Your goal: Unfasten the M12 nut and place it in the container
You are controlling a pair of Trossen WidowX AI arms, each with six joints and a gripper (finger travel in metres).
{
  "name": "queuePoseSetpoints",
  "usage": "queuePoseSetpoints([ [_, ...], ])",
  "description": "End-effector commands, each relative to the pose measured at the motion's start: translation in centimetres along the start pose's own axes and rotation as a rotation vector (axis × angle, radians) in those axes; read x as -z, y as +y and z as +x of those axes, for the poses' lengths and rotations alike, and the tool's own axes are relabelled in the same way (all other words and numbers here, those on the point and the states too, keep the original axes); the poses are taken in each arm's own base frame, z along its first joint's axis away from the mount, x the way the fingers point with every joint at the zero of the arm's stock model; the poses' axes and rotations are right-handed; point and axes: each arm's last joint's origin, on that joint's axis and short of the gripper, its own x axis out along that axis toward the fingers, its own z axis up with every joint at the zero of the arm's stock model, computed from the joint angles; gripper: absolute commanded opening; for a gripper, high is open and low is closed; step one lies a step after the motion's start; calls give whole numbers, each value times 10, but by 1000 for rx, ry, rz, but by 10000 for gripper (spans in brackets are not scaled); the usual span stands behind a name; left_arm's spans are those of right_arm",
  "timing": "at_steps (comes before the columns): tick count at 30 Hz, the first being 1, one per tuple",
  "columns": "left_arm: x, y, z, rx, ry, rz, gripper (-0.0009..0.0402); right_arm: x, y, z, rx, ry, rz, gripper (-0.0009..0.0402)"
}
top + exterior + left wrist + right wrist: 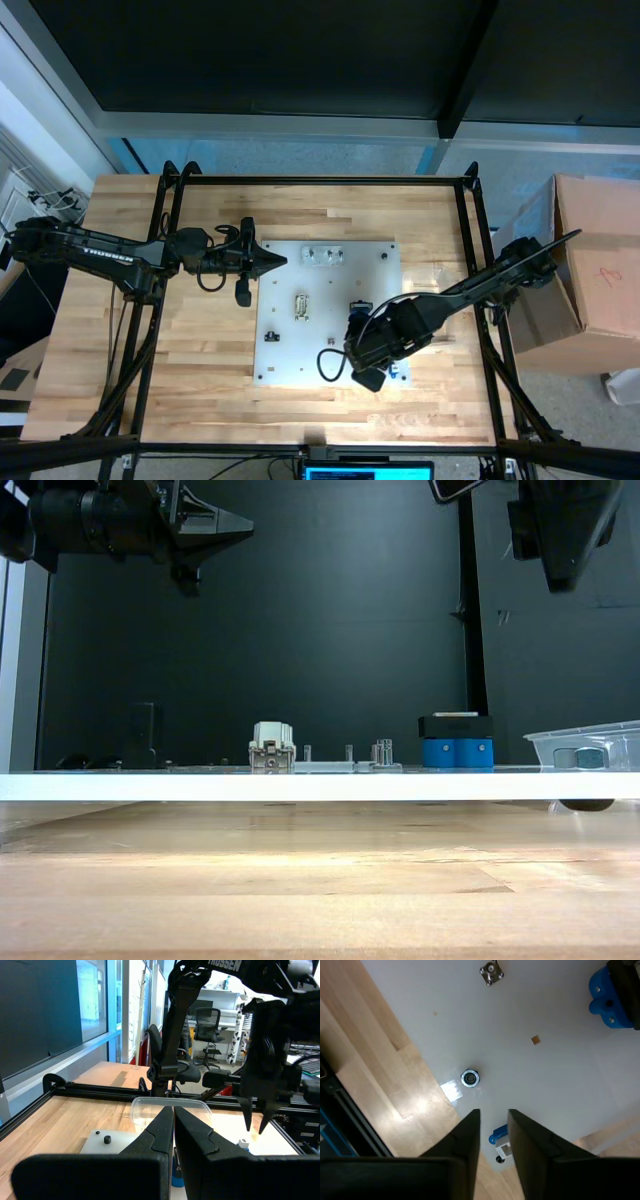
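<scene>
The small silver nut (470, 1078) sits on the white board (545, 1075) with a dark centre, seen from straight above. In the low view the nut (590, 757) stands on its stud in front of the clear container (600, 736), hiding the ribs. My right gripper (494, 1115) hangs high above the nut, its fingers a little apart with nothing between them; it shows over the board's near right part (368, 376). My left gripper (173, 1109) is shut and empty, raised over the board's far left edge (270, 261). The container (170, 1110) looks empty.
A blue and black block (456, 742) and a white connector (272, 750) stand on the board. A small silver fitting (491, 973) lies beyond the nut. Black frame rails (470, 230) ring the table, and a cardboard box (590, 270) stands off its right side.
</scene>
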Motion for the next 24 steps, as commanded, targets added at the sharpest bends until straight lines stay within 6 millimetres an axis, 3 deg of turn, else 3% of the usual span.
queuePoseSetpoints([
  [1, 0, 0, 0, 0, 0, 0, 0, 0, 4, 10, 13, 14, -2, 121],
  [11, 0, 0, 0, 0, 0, 0, 0, -4, 17, 42, 16, 54, 45, 205],
  [24, 0, 0, 0, 0, 0, 0, 0, -9, 27, 72, 26, 26, 113, 191],
])
